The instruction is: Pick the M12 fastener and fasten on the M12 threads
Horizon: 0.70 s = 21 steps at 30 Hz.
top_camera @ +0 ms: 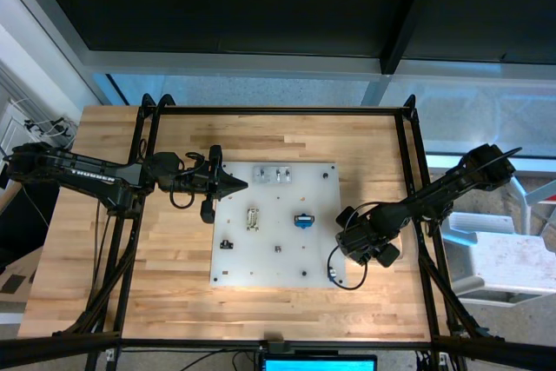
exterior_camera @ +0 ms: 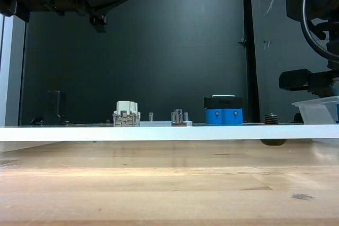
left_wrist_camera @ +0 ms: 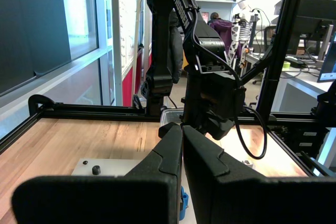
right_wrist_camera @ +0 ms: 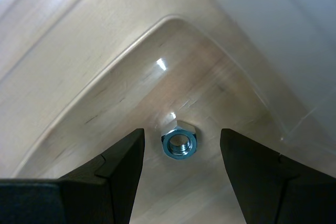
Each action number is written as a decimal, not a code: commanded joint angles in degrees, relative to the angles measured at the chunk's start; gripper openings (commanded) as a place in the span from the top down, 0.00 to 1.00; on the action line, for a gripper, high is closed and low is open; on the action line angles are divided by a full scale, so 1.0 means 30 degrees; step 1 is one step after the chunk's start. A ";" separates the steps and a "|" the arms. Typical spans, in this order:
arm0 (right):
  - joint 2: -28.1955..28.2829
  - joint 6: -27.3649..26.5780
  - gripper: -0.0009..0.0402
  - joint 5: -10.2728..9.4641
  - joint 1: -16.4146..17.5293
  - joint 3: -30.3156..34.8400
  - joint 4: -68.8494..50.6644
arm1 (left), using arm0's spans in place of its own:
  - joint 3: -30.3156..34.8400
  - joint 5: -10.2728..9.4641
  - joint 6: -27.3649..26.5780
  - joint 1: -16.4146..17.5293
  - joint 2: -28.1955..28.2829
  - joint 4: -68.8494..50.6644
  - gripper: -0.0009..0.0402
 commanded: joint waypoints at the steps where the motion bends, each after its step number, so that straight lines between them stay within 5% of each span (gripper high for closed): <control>1: -0.0015 0.0000 0.49 0.0007 0.0007 -0.0211 0.0036 | 0.0000 0.0000 -0.0007 0.0000 0.0007 0.0007 0.98; 21: -0.0015 0.0015 0.61 -0.0007 0.0015 -0.0474 0.0612 | 0.0000 0.0000 0.0000 0.0007 0.0007 0.0007 0.98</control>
